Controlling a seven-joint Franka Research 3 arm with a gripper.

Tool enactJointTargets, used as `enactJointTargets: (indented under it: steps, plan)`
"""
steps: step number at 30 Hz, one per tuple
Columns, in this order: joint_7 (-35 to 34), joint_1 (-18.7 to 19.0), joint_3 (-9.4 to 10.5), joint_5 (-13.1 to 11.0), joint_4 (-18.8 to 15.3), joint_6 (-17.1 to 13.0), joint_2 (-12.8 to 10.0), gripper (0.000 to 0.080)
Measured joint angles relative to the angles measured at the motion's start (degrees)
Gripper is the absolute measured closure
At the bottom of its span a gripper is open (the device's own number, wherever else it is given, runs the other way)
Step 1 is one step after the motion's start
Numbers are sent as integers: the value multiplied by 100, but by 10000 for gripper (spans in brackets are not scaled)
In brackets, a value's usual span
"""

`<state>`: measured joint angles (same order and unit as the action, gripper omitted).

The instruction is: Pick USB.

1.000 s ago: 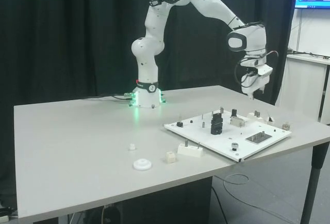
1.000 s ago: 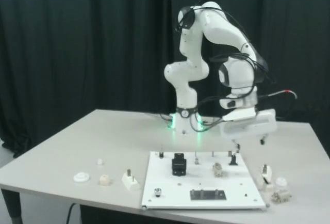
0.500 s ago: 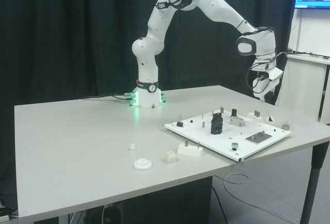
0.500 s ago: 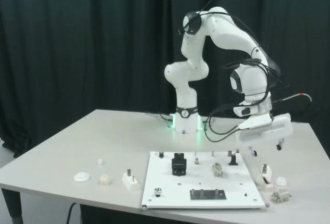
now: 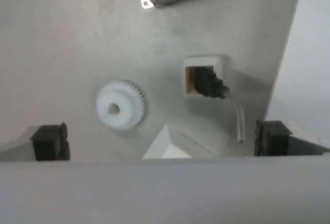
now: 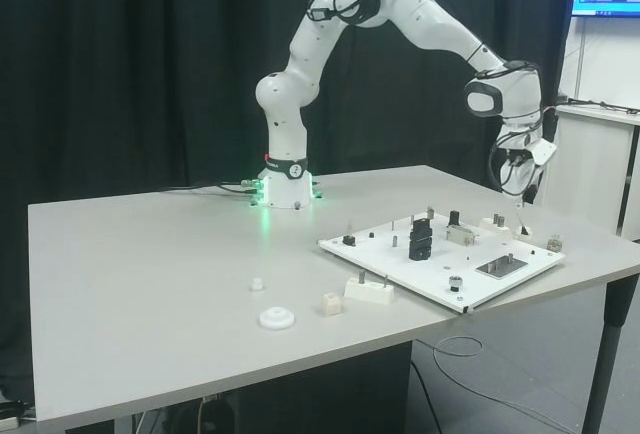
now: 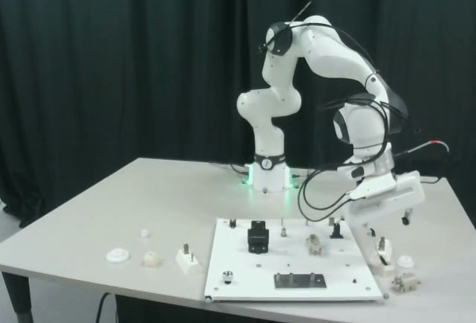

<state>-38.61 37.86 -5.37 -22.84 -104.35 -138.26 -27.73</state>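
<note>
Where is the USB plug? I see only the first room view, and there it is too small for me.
Observer: The wrist view shows the black USB plug sitting in a small white holder.
Operator: Is the gripper open?
Observer: Yes, the gripper is open, with its fingers wide apart.
Operator: What lies near the plug?
Observer: A white gear lies beside the holder, not touching it.

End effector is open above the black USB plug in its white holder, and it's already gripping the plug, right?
Not gripping. The wrist view shows the end effector open with both fingertips apart from the black USB plug, which sits untouched in its white square holder on the grey table.
</note>
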Motion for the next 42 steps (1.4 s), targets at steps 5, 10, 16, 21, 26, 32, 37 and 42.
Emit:
enactJointTargets:
  steps: [5, 10, 16, 21, 26, 32, 37, 42]
  plan:
    - [245, -93, 0, -141, 64, 8, -84, 3]
    - [460, -187, 0, -207, 147, 55, -160, 3]
    - [587, -243, 0, -275, 198, 154, -221, 3]
    - [642, -246, 2, -277, 227, 193, -288, 3]
    - [673, -245, 8, -277, 265, 195, -368, 3]
    - [796, -246, 9, -277, 320, 195, -461, 3]
    - [838, -247, 9, -277, 361, 195, -529, 3]
    - [870, -256, 9, -277, 422, 195, -610, 3]
